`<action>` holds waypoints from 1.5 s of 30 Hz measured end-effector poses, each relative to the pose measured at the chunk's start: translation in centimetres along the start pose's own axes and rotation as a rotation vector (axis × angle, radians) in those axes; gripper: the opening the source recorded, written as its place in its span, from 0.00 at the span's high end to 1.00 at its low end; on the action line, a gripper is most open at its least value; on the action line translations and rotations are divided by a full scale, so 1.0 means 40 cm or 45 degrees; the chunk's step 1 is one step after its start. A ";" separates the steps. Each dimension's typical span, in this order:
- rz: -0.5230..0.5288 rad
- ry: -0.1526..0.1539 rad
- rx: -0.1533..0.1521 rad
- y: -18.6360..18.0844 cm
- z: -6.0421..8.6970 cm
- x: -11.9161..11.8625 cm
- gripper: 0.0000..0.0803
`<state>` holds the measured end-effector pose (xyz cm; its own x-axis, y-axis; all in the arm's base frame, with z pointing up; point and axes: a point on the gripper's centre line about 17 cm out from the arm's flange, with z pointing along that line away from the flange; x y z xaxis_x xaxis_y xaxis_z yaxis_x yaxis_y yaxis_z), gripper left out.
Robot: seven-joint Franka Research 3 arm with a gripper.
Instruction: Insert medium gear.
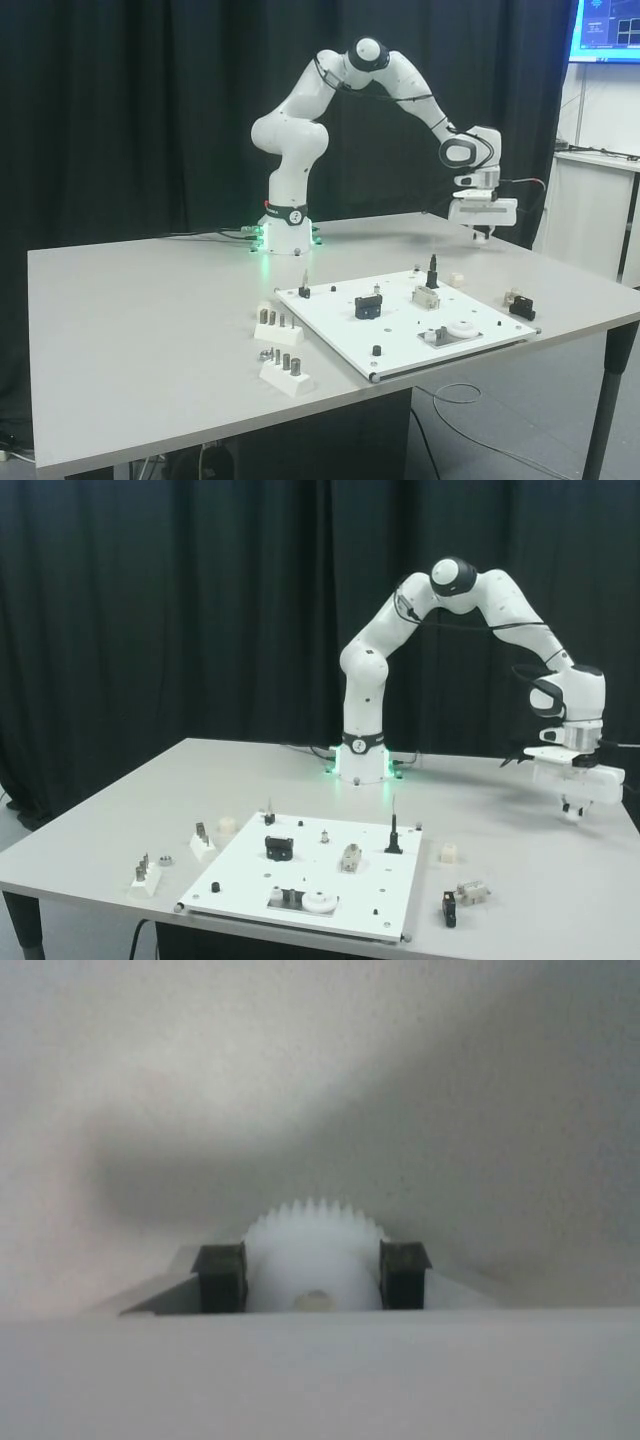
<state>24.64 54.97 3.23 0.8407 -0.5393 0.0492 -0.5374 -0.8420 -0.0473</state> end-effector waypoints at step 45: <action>-0.008 -0.018 -0.030 0.006 -0.037 0.034 0.65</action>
<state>25.55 54.04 4.76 0.8447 -0.5341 0.0355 -0.5336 -0.8454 -0.0236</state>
